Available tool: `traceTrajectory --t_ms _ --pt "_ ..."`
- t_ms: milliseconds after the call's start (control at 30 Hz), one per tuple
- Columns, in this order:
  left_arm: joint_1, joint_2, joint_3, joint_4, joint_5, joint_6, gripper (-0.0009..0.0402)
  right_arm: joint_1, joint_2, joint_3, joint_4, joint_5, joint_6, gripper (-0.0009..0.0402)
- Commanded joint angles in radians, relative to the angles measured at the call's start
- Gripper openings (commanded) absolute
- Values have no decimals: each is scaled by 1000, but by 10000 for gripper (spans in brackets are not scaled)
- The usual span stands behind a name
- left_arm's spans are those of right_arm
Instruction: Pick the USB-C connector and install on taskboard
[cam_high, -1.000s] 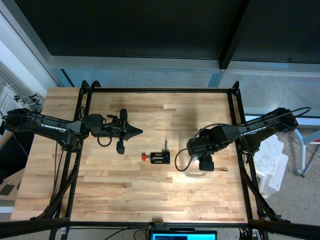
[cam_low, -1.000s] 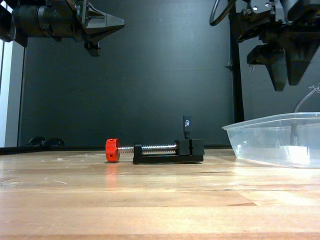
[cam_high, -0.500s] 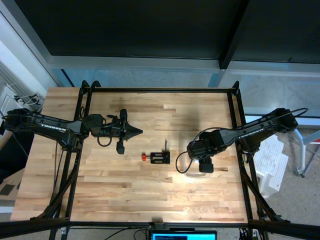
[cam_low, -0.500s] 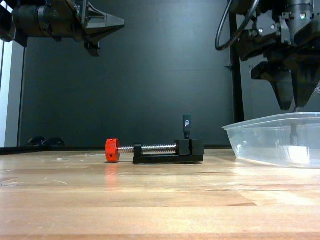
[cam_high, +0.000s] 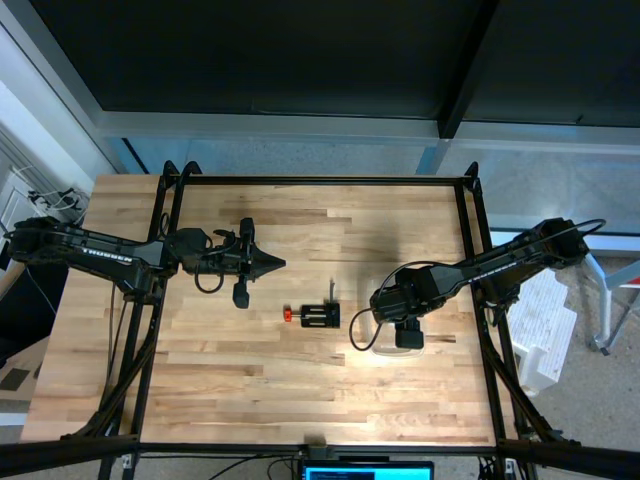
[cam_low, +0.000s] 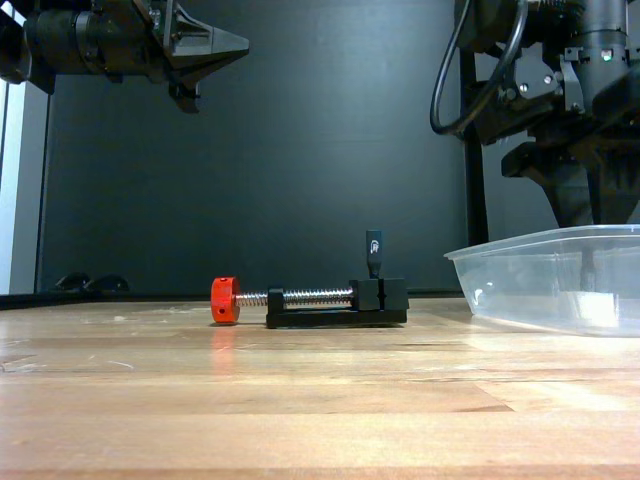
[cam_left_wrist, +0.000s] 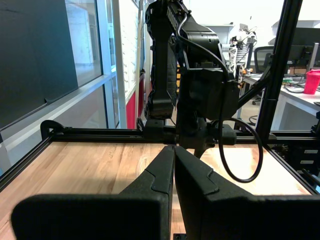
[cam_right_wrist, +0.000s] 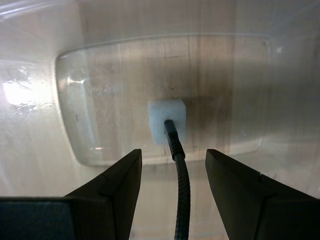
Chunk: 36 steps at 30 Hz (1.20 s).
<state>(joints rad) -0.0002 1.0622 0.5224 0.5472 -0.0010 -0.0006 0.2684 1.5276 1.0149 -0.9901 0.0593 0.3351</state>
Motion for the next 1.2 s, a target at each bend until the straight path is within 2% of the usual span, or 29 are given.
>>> traceTrajectory --t_ms 33,433,1200 --pt "0 0 0 0 0 0 0 0 0 -19 37 -2 3 177" --pt "0 0 0 0 0 0 0 0 -2 -41 69 0 16 172" --pt "0 0 0 0 0 0 0 0 -23 -87 112 0 19 92"
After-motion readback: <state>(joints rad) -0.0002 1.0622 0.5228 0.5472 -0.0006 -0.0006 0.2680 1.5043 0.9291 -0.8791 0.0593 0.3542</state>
